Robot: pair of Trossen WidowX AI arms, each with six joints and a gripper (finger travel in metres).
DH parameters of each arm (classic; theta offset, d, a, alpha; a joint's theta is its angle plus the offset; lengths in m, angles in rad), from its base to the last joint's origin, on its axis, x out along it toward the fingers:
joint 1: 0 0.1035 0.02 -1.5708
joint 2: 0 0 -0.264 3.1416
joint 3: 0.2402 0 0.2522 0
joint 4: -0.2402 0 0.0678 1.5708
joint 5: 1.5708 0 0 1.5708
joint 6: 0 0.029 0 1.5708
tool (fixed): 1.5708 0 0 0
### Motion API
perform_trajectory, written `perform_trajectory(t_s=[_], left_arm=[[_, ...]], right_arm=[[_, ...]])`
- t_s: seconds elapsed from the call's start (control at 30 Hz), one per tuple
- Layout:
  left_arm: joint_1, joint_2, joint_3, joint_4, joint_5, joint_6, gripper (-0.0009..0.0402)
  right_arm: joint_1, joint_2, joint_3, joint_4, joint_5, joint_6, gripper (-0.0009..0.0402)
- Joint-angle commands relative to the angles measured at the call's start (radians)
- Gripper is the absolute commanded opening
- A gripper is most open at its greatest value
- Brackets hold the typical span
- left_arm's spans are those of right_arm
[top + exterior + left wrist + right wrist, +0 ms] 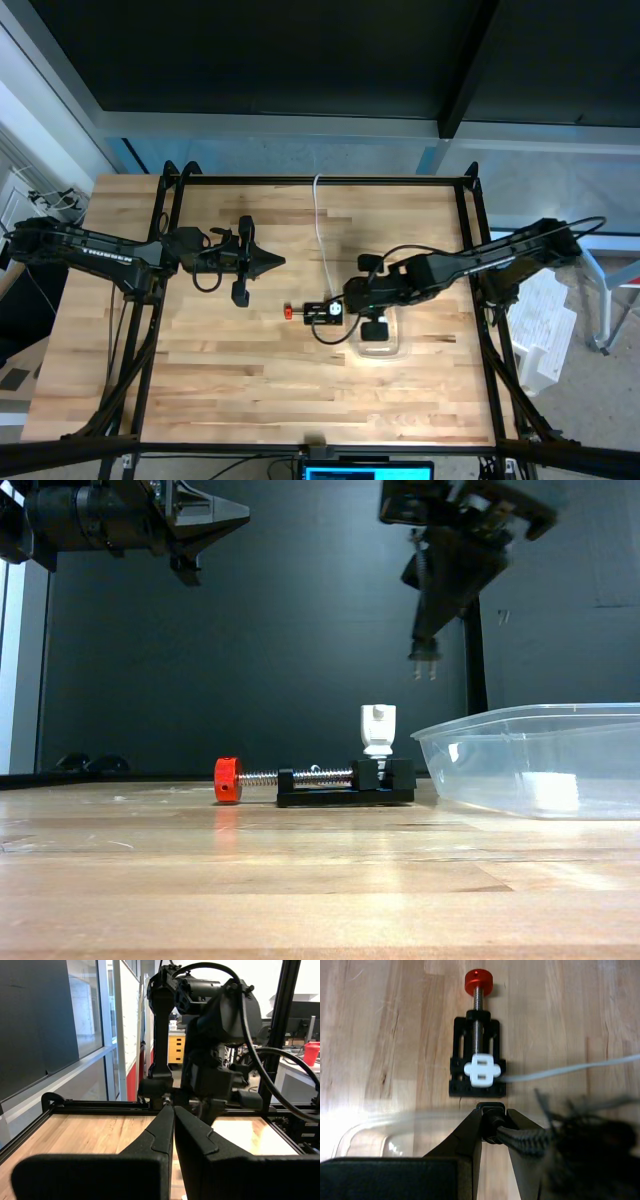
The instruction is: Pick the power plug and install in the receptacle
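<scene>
Plainly, the plug point(424, 658) is off the table, pinched between the fingers of the right gripper point(492, 1113) with its two prongs pointing down and a black braided cord trailing from it. In the low view it hangs in the air, above the socket point(378, 728) and a little to its right, not touching it. The white socket stands upright in a black clamp point(345, 783) with a red knob point(227, 780), its two slots facing up, and a thin white cable point(322, 230) runs from it across the wooden table point(250, 380). A clear plastic tray point(530, 760) sits just beside the clamp. The left gripper point(270, 262) hangs high over the table's left side, fingers together, holding nothing, well apart from the clamp.
</scene>
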Motion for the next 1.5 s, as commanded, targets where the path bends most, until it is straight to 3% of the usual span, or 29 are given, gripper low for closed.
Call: perform_trajectory(t_s=[0.03,0.47,0.9,1.03,1.5], left_arm=[[0.0,0.0,0.0,0.0,0.0,0.0,0.0],[0.0,0.0,0.0,0.0,0.0,0.0,0.0],[0.0,0.0,0.0,0.0,0.0,0.0,0.0],[0.0,0.0,0.0,0.0,0.0,0.0,0.0],[0.0,0.0,0.0,0.0,0.0,0.0,0.0]], right_arm=[[-0.002,0.05,0.037,0.011,0.0,0.0,0.0],[-0.011,0.145,0.109,0.031,0.0,-0.011,0.0],[-0.013,0.145,0.104,0.03,0.001,-0.017,0.0],[-0.013,0.145,0.097,0.035,0.024,-0.018,0.0],[-0.013,0.145,0.088,0.053,0.017,-0.017,0.0]])
